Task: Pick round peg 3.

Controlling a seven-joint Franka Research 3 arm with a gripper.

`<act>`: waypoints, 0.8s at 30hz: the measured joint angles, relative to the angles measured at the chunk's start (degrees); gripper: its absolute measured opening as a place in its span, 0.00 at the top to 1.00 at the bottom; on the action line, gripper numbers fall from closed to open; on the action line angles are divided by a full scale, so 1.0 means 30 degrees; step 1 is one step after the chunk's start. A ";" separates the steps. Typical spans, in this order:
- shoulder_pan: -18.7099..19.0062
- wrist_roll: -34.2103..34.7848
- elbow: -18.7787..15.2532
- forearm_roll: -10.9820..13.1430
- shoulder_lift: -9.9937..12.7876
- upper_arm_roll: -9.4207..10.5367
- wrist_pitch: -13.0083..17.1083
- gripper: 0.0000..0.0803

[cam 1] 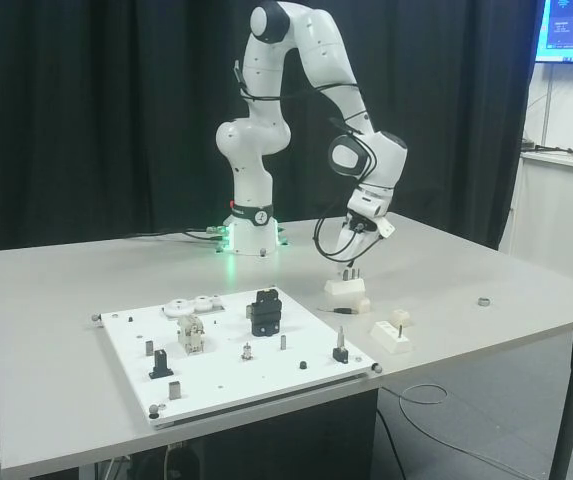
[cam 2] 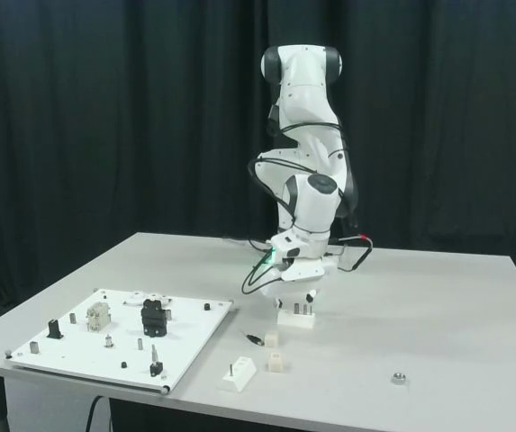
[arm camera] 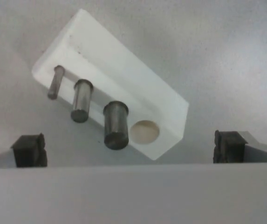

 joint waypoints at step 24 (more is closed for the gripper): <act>-0.0164 0.0226 -0.0026 -0.0078 0.0564 0.0012 0.0775 0.12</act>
